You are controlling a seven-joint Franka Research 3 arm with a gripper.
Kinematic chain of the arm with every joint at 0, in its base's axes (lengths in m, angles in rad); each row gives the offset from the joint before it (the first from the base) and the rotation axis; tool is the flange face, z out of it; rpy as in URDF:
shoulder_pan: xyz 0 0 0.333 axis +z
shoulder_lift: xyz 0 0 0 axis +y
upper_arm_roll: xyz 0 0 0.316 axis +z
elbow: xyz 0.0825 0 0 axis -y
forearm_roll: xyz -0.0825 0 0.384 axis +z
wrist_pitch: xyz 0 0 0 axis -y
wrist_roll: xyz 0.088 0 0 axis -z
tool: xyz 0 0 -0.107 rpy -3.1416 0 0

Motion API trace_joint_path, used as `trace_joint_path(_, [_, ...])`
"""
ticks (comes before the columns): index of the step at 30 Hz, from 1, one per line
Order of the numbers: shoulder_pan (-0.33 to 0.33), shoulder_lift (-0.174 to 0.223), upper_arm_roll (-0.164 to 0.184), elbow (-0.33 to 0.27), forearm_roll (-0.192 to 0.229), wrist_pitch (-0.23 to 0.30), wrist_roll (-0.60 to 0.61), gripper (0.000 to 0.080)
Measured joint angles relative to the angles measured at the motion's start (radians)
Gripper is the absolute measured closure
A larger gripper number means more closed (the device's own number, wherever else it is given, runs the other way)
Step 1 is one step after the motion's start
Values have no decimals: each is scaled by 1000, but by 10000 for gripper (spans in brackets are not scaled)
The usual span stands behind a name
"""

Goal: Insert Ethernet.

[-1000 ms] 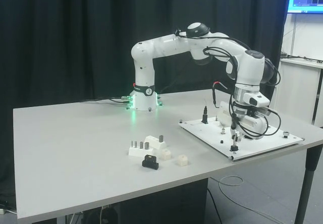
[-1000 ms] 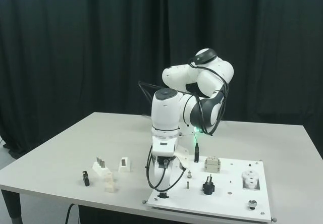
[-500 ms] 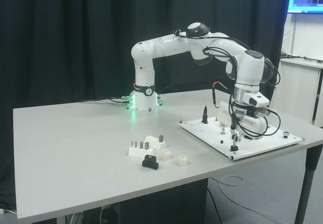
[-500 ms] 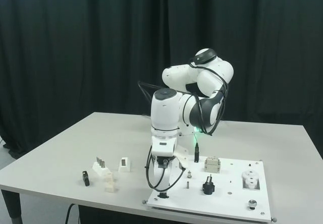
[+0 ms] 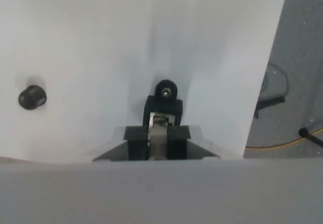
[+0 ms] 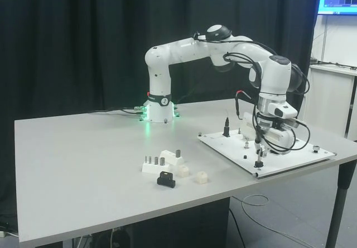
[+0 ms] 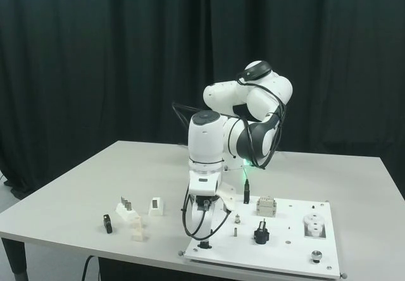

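Now fingers (image 5: 160, 139) clenched on Ethernet plug (image 5: 160, 133), just above black socket (image 5: 164, 103) near white board (image 6: 290, 157) edge; black knob (image 5: 32, 97) at 9 o'clock of socket.

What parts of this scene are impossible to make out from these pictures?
- Whether the plug has entered the black socket: wrist view, the gripper's own body covers the lower part.
- The gripper tips: first room view, too small.
- The same spot: second room view, the arm and its cables stand in front.
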Motion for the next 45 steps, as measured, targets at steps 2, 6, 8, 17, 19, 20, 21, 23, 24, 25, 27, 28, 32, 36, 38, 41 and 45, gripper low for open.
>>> trace_joint_path(2, [1, 0, 0, -1, 1, 2, 7, 729])
trace_joint_path(6, [4, -2, 0, -7, 1, 6, 15, 729])
trace_joint_path(8, [5, -3, 0, -10, 1, 7, 16, 729])
trace_joint_path(17, [15, -5, -2, -37, 1, 27, 16, 729])
trace_joint_path(19, [17, -5, -2, -42, 2, 32, 15, 729])
trace_joint_path(20, [18, -5, -2, -44, 3, 34, 15, 729])
trace_joint_path(21, [19, -5, -2, -47, 4, 36, 15, 729])
trace_joint_path(23, [22, -6, -2, -52, 8, 41, 13, 729])
trace_joint_path(24, [23, -6, -2, -54, 10, 42, 12, 729])
trace_joint_path(25, [25, -7, -2, -57, 11, 44, 11, 729])
trace_joint_path(27, [28, -9, -2, -61, 14, 46, 7, 729])
trace_joint_path(28, [29, -9, -3, -62, 15, 46, 5, 729])
trace_joint_path(32, [34, -12, -3, -64, 18, 46, 3, 729])
trace_joint_path(36, [40, -12, -4, -69, 18, 47, 3, 729])
trace_joint_path(38, [43, -12, -5, -71, 18, 49, 2, 729])
trace_joint_path(41, [47, -13, -6, -77, 18, 55, 1, 729])
trace_joint_path(45, [54, -13, -7, -86, 18, 65, 0, 729])
